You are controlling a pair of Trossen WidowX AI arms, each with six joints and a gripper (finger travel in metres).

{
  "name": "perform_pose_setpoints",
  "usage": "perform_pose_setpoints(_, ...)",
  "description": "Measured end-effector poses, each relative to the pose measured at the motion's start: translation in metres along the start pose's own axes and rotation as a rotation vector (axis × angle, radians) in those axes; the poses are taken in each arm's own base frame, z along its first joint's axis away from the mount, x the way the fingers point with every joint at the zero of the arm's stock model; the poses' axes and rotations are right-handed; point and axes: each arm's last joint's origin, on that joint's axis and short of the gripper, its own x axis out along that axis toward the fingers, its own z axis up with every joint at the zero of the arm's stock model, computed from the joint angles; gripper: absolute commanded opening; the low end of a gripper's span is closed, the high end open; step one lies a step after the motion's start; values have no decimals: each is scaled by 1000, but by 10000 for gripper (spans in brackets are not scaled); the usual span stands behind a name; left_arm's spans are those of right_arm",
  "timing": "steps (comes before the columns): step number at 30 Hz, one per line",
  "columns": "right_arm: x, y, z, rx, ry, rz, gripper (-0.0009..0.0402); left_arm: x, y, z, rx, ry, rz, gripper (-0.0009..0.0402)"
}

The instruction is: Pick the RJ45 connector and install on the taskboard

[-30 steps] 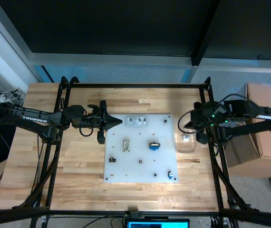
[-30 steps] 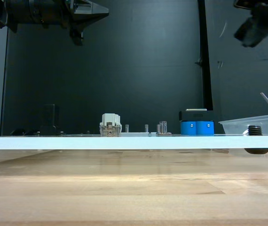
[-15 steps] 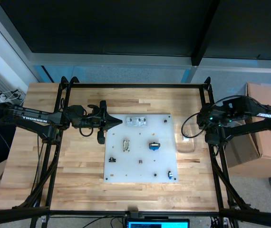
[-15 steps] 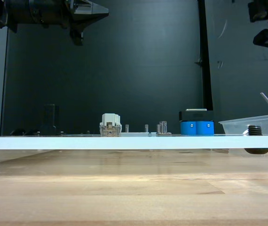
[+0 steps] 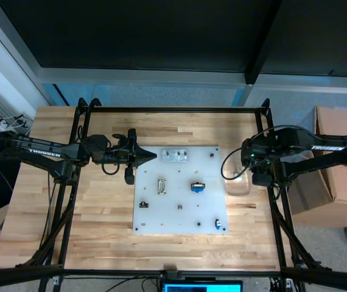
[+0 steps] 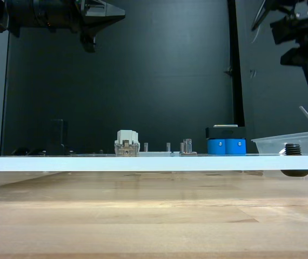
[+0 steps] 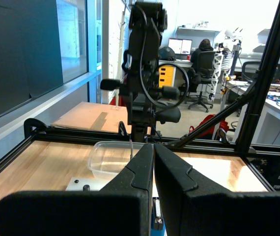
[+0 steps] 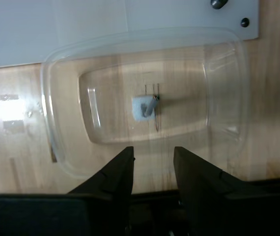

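While RJ45 connector (image 8: pixel 145 107) lies free in tray (image 8: pixel 224 73) | right gripper (image 8: pixel 153 150) spread above | left gripper (image 7: pixel 153 146) closed near taskboard (image 5: pixel 179 220)

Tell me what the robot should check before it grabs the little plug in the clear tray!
1. RJ45 connector lying free in the clear tray: ok.
2. Right end effector open, above the tray: ok.
3. Connector roughly in line with the gap between its fingers: ok.
4. Left end effector shut, high over the task board's left edge, away from the tray: ok.
5. Connector's seat on the board free: cannot tell.
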Motion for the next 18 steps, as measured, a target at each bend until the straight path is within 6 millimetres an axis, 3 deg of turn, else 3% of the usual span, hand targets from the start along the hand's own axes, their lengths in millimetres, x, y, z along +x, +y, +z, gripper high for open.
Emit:
perform_pose_setpoints(10,43,3,8,-38,63,-2,215,0,0,0,0,1,0,1)
perform_pose_setpoints(18,73,5,13,-47,94,-3,227,0,0,0,0,0,0,1)
